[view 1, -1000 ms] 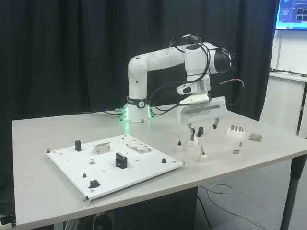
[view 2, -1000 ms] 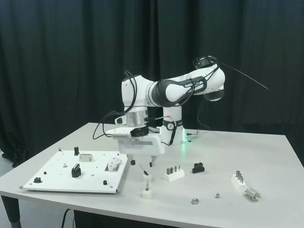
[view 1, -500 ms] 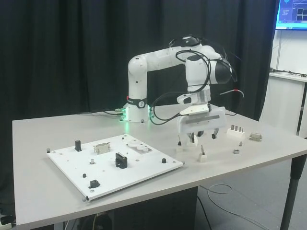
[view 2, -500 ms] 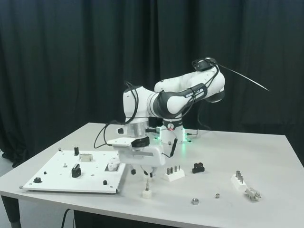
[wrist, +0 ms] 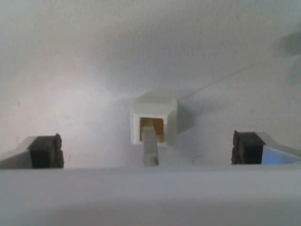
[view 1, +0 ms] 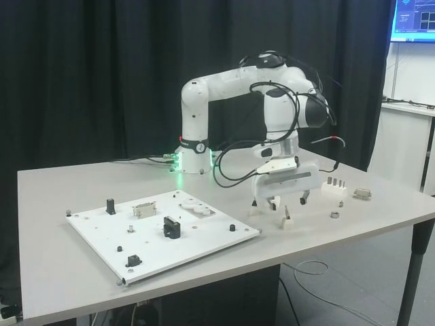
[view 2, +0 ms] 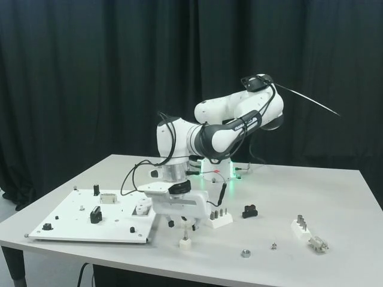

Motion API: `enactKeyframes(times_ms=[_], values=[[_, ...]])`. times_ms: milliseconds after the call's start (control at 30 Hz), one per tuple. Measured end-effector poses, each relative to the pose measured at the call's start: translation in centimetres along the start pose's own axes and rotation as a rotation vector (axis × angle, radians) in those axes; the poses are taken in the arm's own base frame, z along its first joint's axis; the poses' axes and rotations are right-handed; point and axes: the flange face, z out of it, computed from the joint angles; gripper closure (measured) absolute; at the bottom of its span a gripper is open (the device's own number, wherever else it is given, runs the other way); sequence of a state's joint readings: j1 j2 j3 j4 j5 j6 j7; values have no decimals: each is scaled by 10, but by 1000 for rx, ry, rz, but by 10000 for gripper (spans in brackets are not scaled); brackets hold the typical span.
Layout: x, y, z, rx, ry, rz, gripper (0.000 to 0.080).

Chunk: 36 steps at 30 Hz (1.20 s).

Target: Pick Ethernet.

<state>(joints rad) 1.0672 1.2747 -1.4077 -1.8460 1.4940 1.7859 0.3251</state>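
Even overhead light brightens the desk (view 1: 61, 197) before black curtains (view 2: 90, 72), shadows lie soft, and green light (view 1: 178, 163) glows at the arm's base.

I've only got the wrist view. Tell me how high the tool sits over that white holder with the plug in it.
Observer: In the second room view the tool hangs right over the white holder, with a small gap under its fingertips; it is not yet down around the plug.
Operator: Say what lies beside the holder.
Observer: A white board carrying black parts lies flat on the grey table, with one corner near the holder.
Operator: Now the other side.
Observer: A small black connector sits on the table there, apart from the tool.
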Motion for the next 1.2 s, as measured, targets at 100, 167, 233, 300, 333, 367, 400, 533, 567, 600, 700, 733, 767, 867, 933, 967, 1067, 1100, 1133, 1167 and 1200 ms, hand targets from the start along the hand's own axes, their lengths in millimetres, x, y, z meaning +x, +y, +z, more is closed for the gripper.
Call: enactKeyframes(times_ms=[100, 167, 233, 300, 333, 367, 400, 533, 567, 600, 700, 733, 767, 867, 933, 967, 1067, 1100, 1133, 1167, 1200], values=[[-1, 0, 3, -3, -4, -3, 3], [-2, 0, 4, -4, -6, -5, 3], [-3, 1, 5, -6, -9, -7, 3], [-3, 1, 7, -7, -11, -10, 3], [-4, 1, 8, -8, -12, -12, 3], [-4, 1, 8, -9, -13, -14, 3], [-4, 1, 9, -9, -14, -15, 3], [-5, 3, 10, -12, -15, -23, 3], [-6, 3, 10, -12, -16, -26, 3], [-6, 3, 11, -13, -16, -29, 3], [-6, 5, 12, -15, -17, -31, 3], [-6, 5, 12, -16, -17, -31, 3], [-7, 5, 13, -17, -18, -31, 3], [-7, 7, 15, -20, -20, -30, 3], [-8, 8, 16, -22, -22, -31, 3], [-8, 9, 17, -23, -23, -30, 3], [-8, 11, 20, -27, -26, -26, 3], [-9, 12, 20, -28, -27, -25, 3], [-9, 13, 21, -29, -28, -24, 3], [-9, 14, 22, -31, -28, -23, 3], [-9, 14, 22, -32, -28, -22, 3]])
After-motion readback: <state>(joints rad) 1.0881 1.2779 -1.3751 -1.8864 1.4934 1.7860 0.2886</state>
